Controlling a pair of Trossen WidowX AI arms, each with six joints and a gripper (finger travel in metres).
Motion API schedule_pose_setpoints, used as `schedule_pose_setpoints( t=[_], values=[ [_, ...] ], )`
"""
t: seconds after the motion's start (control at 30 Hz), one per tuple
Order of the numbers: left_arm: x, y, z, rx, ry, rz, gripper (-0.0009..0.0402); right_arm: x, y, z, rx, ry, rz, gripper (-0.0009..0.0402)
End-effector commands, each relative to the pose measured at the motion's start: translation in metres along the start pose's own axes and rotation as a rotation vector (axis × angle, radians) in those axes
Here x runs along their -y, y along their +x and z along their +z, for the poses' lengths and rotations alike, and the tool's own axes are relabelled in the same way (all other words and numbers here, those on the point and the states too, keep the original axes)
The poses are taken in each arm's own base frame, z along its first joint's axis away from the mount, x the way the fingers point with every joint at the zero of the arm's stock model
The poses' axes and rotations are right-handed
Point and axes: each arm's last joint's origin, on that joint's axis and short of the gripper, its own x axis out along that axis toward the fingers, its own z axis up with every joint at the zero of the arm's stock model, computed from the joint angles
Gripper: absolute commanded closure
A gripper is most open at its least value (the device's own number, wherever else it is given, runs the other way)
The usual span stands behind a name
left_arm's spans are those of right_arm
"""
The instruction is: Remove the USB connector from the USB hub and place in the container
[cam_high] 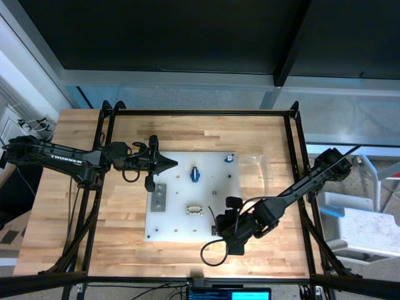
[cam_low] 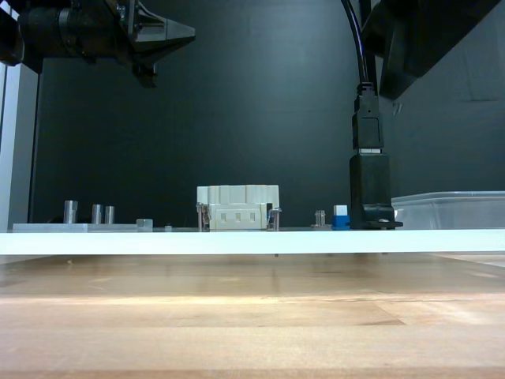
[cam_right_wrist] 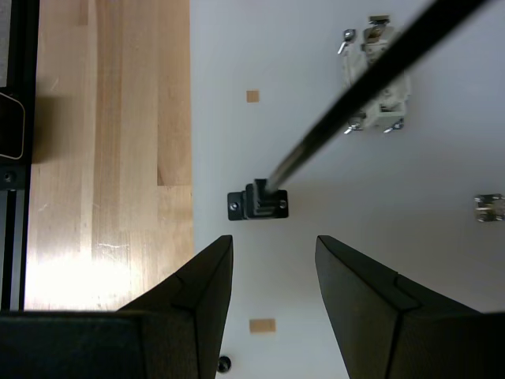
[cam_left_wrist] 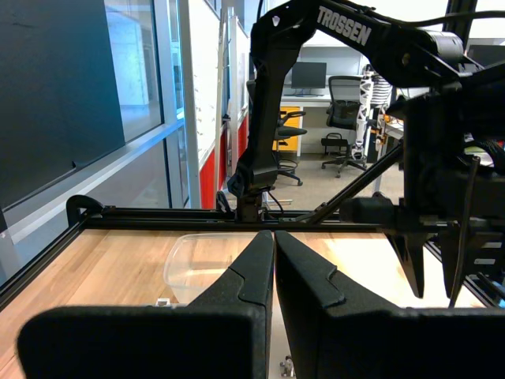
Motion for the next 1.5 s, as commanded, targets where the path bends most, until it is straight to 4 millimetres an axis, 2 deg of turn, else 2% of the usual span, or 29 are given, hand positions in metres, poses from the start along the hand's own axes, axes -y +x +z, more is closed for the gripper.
schedule_pose_setpoints(
  t=[0.03, 0.5, 0.77, 0.93, 1.23, 1.5],
  values=[
    [0.0, 0.0, 0.0, 0.0, 0.0, 0.0, 0.0392, -0.002, 0.006, 0.0, 0.008, -0.001, -0.009, 0.0248],
    [0.0, 0.0, 0.0, 0.0, 0.0, 0.0, 0.0392, 0.001, 0.014, 0.007, 0.057, 0.008, -0.026, 0.0249],
    [0.0, 0.0, 0.0, 0.0, 0.0, 0.0, 0.0392, -0.003, 0.03, 0.005, 0.023, -0.003, -0.011, 0.0249],
    [0.0, 0.0, 0.0, 0.0, 0.0, 0.0, 0.0392, -0.003, 0.029, 0.006, 0.026, -0.001, -0.009, 0.0256],
    [0.0, 0.0, 0.0, 0.0, 0.0, 0.0, 0.0392, -0.002, 0.026, 0.007, 0.032, -0.005, -0.005, 0.0301],
    [0.0, 0.0, 0.0, 0.0, 0.0, 0.0, 0.0392, -0.001, 0.026, 0.006, 0.02, -0.017, 0.005, 0.0383]
  ],
)
